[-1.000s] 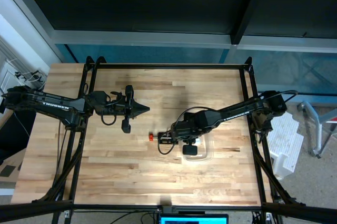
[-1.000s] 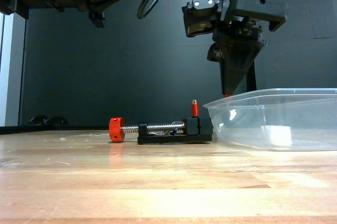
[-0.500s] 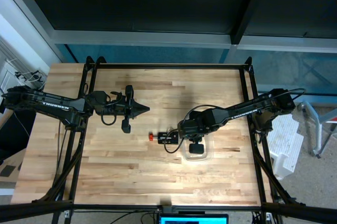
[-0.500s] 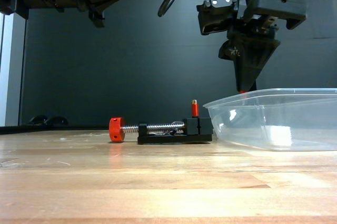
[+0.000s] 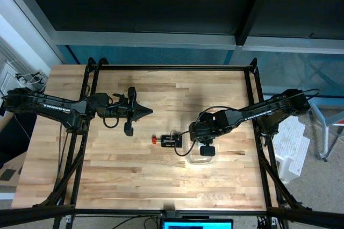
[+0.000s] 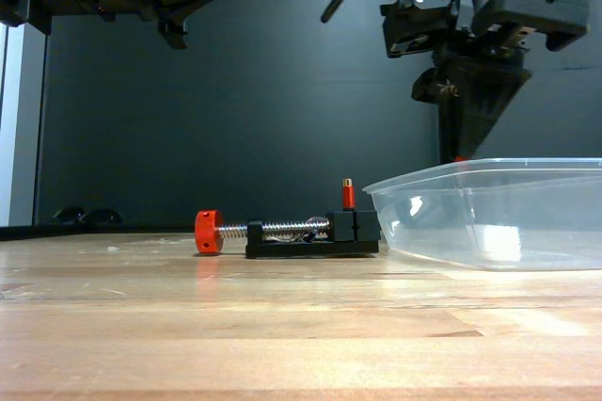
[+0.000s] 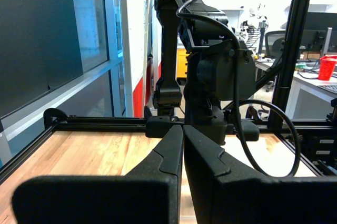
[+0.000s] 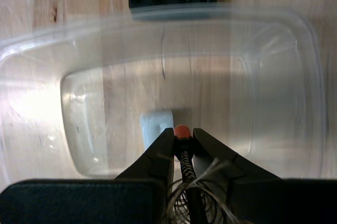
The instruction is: Pick the rca connector and install on the hub
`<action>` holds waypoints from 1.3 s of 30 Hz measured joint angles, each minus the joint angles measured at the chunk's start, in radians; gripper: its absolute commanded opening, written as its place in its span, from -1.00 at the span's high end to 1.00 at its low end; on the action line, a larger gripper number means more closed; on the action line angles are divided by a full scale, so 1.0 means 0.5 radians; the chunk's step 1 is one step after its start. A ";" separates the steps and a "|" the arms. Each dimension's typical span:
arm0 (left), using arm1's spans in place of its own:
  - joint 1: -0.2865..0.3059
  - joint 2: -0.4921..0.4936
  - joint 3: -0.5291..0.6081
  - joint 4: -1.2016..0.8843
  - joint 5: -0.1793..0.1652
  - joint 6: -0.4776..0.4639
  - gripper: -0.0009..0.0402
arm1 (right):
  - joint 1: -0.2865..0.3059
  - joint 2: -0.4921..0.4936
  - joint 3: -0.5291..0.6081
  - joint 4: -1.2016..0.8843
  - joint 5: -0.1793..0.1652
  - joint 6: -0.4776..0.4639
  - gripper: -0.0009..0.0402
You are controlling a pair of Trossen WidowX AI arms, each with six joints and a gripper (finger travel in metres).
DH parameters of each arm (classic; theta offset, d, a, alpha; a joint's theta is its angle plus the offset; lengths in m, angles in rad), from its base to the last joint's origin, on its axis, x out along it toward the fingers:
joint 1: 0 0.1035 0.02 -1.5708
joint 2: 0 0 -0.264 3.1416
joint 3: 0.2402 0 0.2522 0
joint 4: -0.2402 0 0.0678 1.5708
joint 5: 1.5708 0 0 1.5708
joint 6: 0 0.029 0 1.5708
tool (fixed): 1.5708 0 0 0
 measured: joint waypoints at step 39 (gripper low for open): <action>0.000 0.000 0.000 0.000 0.000 0.001 0.96 | 0.014 -0.076 0.047 -0.101 0.001 -0.009 0.96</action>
